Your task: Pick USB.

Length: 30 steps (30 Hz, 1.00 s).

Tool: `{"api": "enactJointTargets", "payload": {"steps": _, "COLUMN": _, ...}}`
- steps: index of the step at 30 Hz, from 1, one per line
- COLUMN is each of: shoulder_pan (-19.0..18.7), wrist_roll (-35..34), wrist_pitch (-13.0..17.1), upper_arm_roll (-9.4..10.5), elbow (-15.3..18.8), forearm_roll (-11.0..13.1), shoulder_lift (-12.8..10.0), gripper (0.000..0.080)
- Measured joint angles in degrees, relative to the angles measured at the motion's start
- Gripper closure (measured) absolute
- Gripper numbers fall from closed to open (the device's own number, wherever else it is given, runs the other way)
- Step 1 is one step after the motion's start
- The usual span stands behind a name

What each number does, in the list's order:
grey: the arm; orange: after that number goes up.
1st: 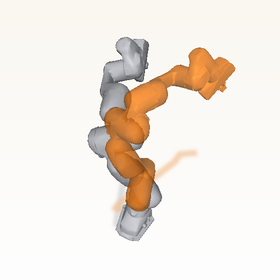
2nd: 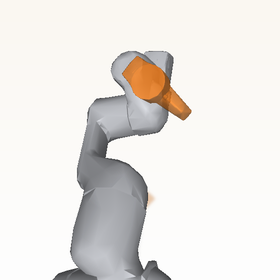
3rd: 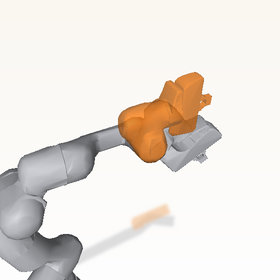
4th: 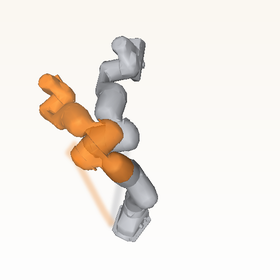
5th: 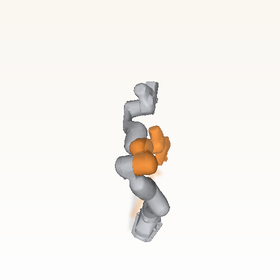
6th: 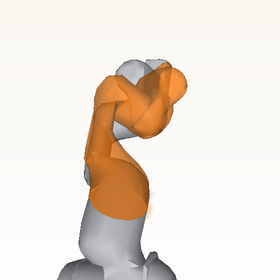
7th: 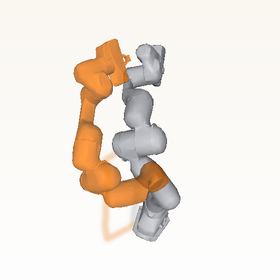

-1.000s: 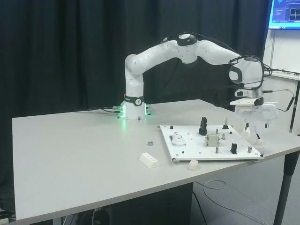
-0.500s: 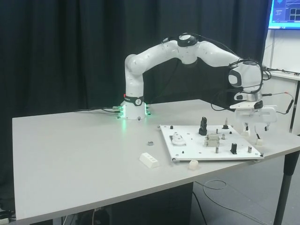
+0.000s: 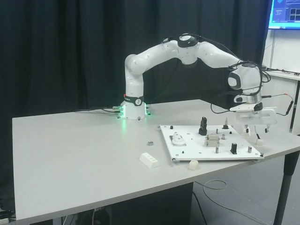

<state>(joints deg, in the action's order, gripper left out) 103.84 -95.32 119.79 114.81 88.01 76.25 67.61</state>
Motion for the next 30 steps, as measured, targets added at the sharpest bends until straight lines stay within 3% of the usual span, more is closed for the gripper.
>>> {"api": "enactJointTargets", "payload": {"steps": 30, "shoulder_pan": 0.8, "wrist_roll": 3.6, "wrist_pitch": 2.2, "upper_arm_roll": 2.18, "elbow": 0.1, "forearm_roll": 2.6, "shoulder_lift": 0.0, "gripper": 0.0003}}
